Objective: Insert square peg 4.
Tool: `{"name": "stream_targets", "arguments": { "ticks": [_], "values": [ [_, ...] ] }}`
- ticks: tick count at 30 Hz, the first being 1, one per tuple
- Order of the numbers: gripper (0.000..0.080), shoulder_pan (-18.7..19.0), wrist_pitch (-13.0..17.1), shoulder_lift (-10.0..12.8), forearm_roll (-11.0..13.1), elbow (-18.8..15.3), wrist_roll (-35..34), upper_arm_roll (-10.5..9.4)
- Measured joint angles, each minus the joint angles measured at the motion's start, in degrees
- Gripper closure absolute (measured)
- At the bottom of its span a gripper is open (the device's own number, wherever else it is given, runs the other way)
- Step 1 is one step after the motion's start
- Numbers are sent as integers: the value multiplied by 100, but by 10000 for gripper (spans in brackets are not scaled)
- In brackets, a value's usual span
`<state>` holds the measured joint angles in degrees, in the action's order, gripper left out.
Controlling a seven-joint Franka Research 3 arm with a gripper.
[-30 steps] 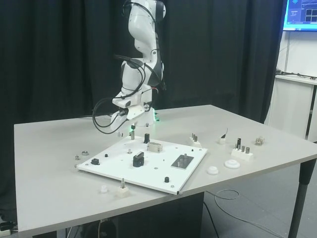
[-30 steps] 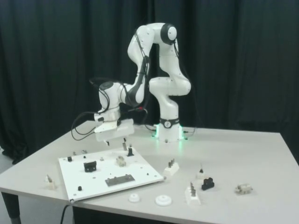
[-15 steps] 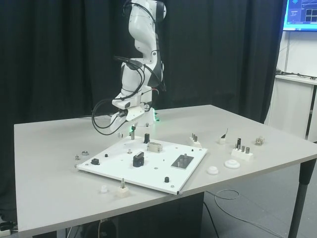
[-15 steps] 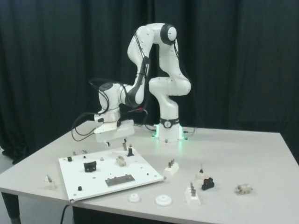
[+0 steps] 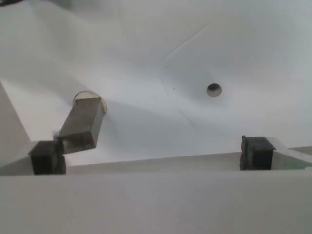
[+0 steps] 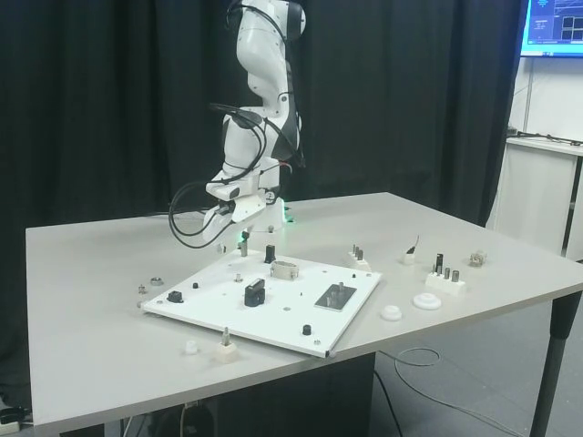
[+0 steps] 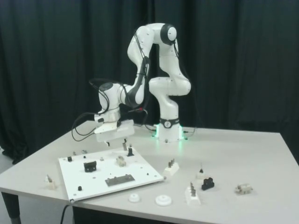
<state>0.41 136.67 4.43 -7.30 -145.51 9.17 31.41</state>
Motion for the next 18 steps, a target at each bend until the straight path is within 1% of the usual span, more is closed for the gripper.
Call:
{"name": "stream_targets", "arguments": {
  "ticks": [12, 18],
  "values": [
    [3, 8, -108, 4, 0, -52, 0, 1],
    [3, 8, -115, 61, 7, -119, 0, 13]
  ]
}}
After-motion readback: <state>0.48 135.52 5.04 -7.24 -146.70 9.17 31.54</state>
